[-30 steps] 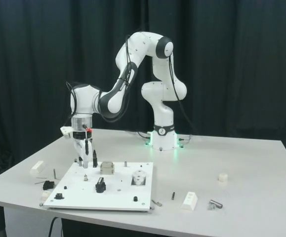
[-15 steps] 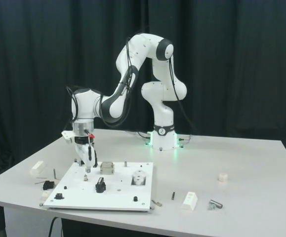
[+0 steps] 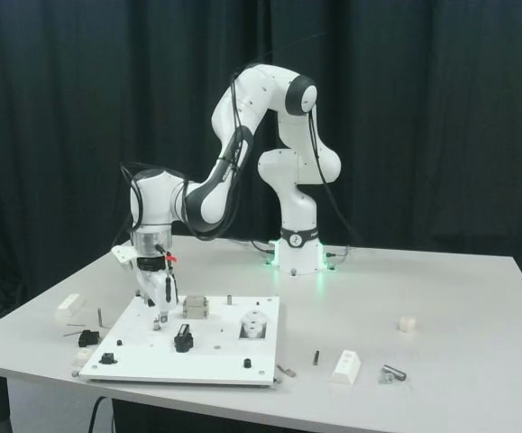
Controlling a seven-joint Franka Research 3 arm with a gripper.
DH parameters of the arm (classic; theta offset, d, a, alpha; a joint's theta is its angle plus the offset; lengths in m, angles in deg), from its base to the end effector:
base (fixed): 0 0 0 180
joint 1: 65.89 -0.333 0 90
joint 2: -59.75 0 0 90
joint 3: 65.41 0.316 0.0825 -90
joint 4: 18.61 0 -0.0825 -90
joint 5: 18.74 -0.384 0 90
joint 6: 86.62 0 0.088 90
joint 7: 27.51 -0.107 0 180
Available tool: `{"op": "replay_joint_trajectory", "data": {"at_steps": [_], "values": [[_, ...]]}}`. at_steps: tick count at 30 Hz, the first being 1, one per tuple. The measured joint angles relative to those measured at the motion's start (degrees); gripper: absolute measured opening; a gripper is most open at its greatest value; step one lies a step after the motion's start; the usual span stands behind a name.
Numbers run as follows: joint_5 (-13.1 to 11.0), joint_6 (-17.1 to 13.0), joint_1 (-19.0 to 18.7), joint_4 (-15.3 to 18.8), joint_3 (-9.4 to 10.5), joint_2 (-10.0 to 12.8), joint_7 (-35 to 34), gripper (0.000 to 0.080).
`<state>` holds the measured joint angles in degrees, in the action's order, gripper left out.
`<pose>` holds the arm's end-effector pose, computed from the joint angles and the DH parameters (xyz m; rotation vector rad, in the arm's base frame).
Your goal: Remove BNC.
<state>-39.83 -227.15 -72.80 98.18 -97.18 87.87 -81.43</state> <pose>0.5455 -0.2447 0.2340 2.1768 -2.2516 0.0429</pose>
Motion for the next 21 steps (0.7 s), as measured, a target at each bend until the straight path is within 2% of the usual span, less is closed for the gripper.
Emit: {"op": "replay_joint_trajectory", "data": {"at_steps": [21], "values": [[0.0,0.5,0.5,-0.8,0.17,1.6,0.4,0.08]]}}
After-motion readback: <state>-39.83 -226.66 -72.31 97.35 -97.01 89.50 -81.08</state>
